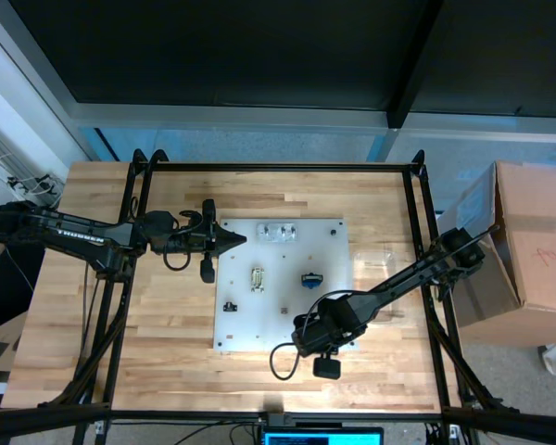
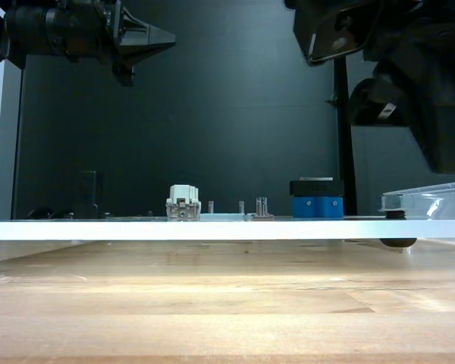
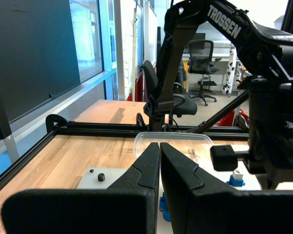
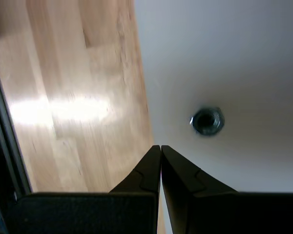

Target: Unfasten the M12 nut and place it in the container

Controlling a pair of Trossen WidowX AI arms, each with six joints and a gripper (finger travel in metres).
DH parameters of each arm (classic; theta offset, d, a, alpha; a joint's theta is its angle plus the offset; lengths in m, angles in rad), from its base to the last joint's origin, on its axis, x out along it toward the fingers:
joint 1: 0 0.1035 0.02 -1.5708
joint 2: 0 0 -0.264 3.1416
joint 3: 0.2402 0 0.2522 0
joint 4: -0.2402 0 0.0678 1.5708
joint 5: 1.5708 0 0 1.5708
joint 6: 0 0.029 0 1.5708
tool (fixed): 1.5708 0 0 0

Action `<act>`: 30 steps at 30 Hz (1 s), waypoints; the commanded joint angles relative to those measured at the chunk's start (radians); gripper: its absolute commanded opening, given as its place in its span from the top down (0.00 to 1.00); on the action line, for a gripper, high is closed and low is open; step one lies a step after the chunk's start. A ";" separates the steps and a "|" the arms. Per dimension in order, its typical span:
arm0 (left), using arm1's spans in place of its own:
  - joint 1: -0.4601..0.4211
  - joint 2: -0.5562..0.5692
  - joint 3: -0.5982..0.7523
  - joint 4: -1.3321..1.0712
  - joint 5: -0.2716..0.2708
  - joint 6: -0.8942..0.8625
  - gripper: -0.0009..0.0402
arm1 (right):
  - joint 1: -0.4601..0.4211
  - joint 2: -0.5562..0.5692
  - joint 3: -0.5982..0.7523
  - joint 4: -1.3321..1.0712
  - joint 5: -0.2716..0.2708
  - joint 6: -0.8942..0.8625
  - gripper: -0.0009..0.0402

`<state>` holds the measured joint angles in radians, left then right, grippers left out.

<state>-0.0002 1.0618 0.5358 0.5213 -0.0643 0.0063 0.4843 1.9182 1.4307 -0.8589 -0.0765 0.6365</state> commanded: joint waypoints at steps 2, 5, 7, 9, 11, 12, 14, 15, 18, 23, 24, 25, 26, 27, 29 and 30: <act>0.000 0.000 0.000 0.000 0.000 0.000 0.98 | 0.000 0.029 -0.001 0.006 0.029 0.002 0.98; 0.000 0.000 0.000 0.000 0.000 0.000 0.98 | 0.000 0.037 -0.001 0.008 0.049 -0.006 0.98; 0.000 0.000 0.000 0.000 0.000 0.000 0.98 | 0.000 0.037 -0.001 0.007 0.062 -0.014 0.98; 0.000 0.000 0.000 0.000 0.000 0.000 0.98 | 0.000 0.036 -0.001 0.001 0.076 -0.016 0.98; 0.000 0.000 0.000 0.000 0.000 0.000 0.98 | -0.001 0.036 -0.001 -0.008 0.084 -0.016 0.98; 0.000 0.000 0.000 0.000 0.000 0.000 0.98 | -0.001 0.036 -0.001 -0.011 0.085 -0.016 0.98; 0.000 0.000 0.000 0.000 0.000 0.000 0.98 | -0.001 0.036 -0.001 -0.010 0.085 -0.016 0.98; 0.000 0.000 0.000 0.000 0.000 0.000 0.98 | -0.001 0.036 -0.001 -0.010 0.085 -0.016 0.98; 0.000 0.000 0.000 0.000 0.000 0.000 0.98 | -0.002 0.036 -0.001 -0.011 0.085 -0.017 0.98; 0.000 0.000 0.000 0.000 0.000 0.000 0.98 | -0.002 0.019 -0.001 -0.087 0.291 -0.001 0.98; 0.000 0.000 0.000 0.000 0.000 0.000 0.98 | 0.001 0.011 0.000 -0.138 0.403 0.055 0.98; 0.000 0.000 0.000 0.000 0.000 0.000 0.98 | 0.005 -0.001 0.002 -0.179 0.473 0.097 0.98; 0.000 0.000 0.000 0.000 0.000 0.000 0.98 | 0.005 -0.011 0.005 -0.195 0.484 0.096 0.98; 0.000 0.000 0.000 0.001 0.000 0.000 0.98 | 0.005 -0.018 0.007 -0.198 0.468 0.082 0.98; 0.000 0.000 0.000 -0.001 0.000 0.000 0.98 | 0.005 -0.032 0.008 -0.202 0.440 0.080 0.98; 0.000 0.000 0.000 -0.001 0.000 0.000 0.98 | 0.005 -0.035 0.008 -0.205 0.438 0.081 0.98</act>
<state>-0.0002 1.0618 0.5358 0.5217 -0.0647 0.0059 0.4870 1.8881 1.4384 -1.0580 0.3801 0.7204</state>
